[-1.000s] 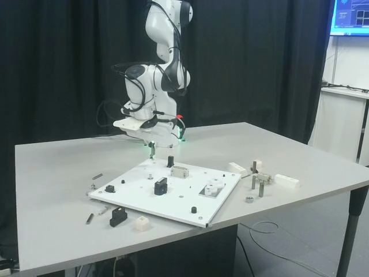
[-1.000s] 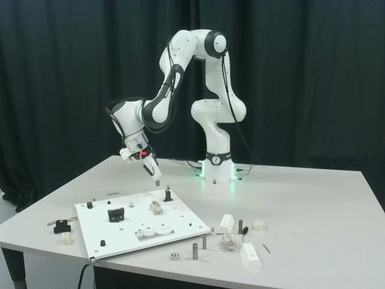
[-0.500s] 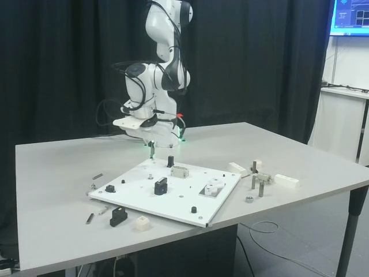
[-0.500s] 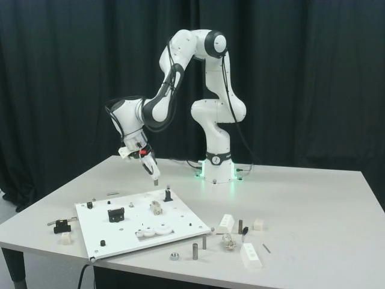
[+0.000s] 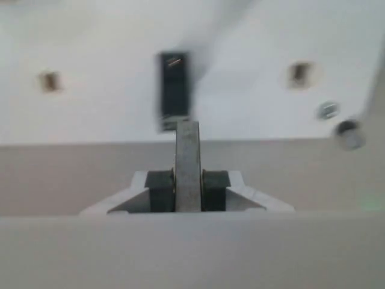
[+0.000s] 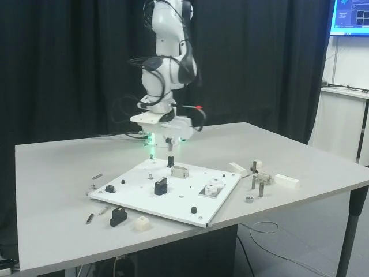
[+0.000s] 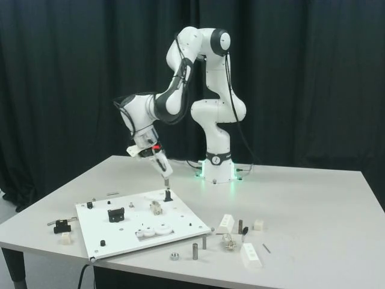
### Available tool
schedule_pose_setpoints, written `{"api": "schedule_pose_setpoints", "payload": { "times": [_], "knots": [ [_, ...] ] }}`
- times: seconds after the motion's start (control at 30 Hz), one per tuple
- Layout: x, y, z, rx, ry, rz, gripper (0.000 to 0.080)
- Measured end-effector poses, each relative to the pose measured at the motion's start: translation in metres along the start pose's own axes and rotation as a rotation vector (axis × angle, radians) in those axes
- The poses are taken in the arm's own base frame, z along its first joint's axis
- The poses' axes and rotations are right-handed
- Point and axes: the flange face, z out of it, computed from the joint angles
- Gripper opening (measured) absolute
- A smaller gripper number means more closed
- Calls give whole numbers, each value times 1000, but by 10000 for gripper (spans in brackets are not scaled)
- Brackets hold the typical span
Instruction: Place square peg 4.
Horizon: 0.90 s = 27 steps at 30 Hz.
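Note:
My gripper [image 5: 187,180] is shut on a slim grey square peg [image 5: 187,150], which sticks out past the black fingers [image 5: 159,189]. In the room views the gripper [image 6: 169,140] [image 7: 166,175] hangs over the far edge of the white board [image 6: 184,199] [image 7: 123,238]. The peg [image 6: 170,144] [image 7: 168,179] points down, a short way above a black upright holder [image 6: 170,161] [image 7: 168,194] at the board's far side. The wrist view shows that holder [image 5: 174,90] just beyond the peg's tip, on the white board [image 5: 108,72].
The board also carries a grey fixture [image 6: 180,171], a black block [image 6: 160,186] and a white gear piece [image 6: 213,186]. Off the board lie white blocks [image 6: 286,180], metal pegs [image 6: 253,183], a black clamp [image 6: 117,216] and a white cube [image 6: 140,223].
The arm has swung along the board's far edge, from off its corner to above the black holder. The wrist has turned, and the peg is still in the gripper.

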Motion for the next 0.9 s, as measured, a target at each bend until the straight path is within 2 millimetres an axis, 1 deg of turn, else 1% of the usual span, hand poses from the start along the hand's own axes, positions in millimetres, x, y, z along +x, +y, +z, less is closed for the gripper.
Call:
{"api": "schedule_pose_setpoints", "payload": {
  "times": [0.27,0.43,0.6,0.9],
  "knots": [
    [-65,-20,3,6,39,-87,95],
    [-99,-29,10,7,84,-150,95],
    [-122,-37,22,10,144,-221,95],
    [-150,-55,52,33,229,-335,95]
  ]
}}
